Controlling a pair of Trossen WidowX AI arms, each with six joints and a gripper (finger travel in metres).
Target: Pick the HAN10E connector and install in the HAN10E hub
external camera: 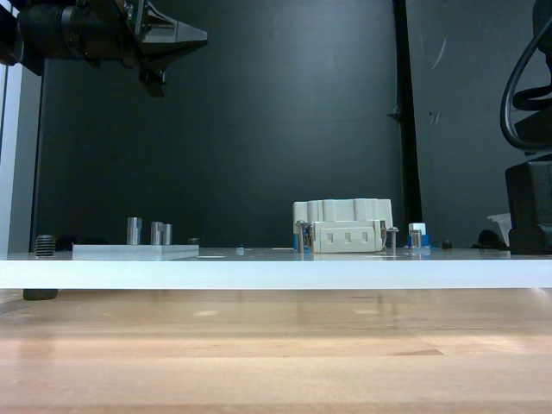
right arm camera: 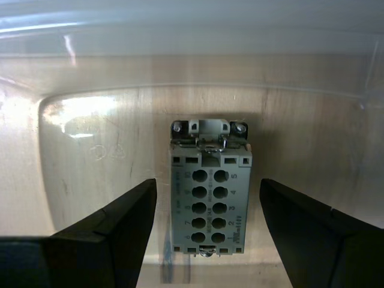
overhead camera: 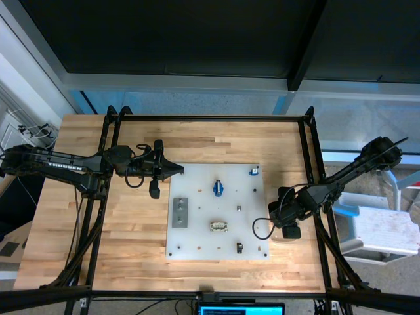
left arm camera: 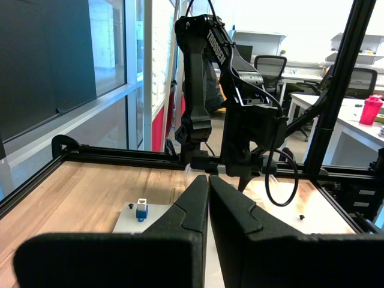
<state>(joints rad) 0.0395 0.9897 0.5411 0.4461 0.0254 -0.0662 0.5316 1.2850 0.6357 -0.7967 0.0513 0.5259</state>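
The grey rectangular HAN10E connector lies in a clear plastic tray beside the white plate, between the spread right end effector. The closed left end effector hovers above the plate.

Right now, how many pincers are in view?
2. The left pincer, shut, hangs near the white plate's far left corner; the right pincer hovers open over the HAN10E connector, beside the plate.

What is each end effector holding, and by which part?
Nothing. The right end effector, open, straddles the HAN10E connector without touching it; the left end effector, shut and empty, hangs high over the white plate.
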